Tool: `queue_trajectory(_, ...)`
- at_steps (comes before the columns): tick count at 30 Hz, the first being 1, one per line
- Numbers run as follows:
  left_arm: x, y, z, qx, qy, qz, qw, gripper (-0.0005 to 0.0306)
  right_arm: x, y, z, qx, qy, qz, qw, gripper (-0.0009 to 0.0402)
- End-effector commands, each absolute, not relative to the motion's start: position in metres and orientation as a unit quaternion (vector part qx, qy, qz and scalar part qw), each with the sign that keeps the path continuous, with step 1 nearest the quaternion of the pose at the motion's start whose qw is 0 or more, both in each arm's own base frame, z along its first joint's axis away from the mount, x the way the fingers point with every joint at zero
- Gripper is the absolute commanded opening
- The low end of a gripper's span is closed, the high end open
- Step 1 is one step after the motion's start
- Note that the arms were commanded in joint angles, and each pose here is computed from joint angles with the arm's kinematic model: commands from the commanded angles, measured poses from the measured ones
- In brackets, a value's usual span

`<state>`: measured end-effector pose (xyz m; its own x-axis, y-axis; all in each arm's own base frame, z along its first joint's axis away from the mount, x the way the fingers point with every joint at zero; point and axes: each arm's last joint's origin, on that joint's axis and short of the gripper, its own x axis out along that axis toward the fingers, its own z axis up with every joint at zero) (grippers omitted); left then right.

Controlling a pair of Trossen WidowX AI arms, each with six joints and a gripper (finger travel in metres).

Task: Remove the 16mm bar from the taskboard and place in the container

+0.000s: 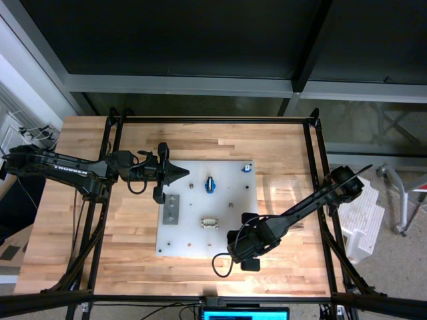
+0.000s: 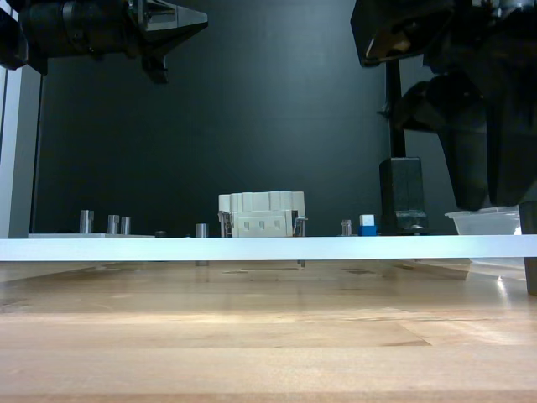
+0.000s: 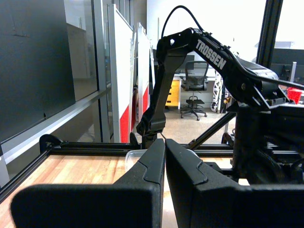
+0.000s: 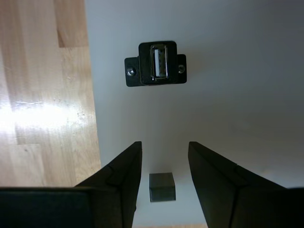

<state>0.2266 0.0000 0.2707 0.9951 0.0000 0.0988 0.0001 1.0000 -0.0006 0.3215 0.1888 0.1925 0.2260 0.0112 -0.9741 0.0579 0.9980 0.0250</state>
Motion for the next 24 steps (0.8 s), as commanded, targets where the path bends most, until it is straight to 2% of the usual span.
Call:
queue_trajectory(1,0.2267,0.0000,0.2708,-0.0001,-0.0497,0.0000,0.99877,0.0000,0.3222,0.1896,0.1912,0.029,0.621,-0.014,0.783,0.0101)
queue_trajectory(12,0.2266,0.0000,0.2708,-0.0003,-0.0499,0.0000,0.99876,0.0000,0.3237,0.1905,0.1893,0.029,0.617,-0.014,0.786,-0.0003)
queue_trajectory(24,0.2267,0.0000,0.2708,-0.0001,-0.0497,0.0000,0.99877,0.0000,0.3239,0.1909,0.1893,0.031,0.615,-0.015,0.787,0.0000)
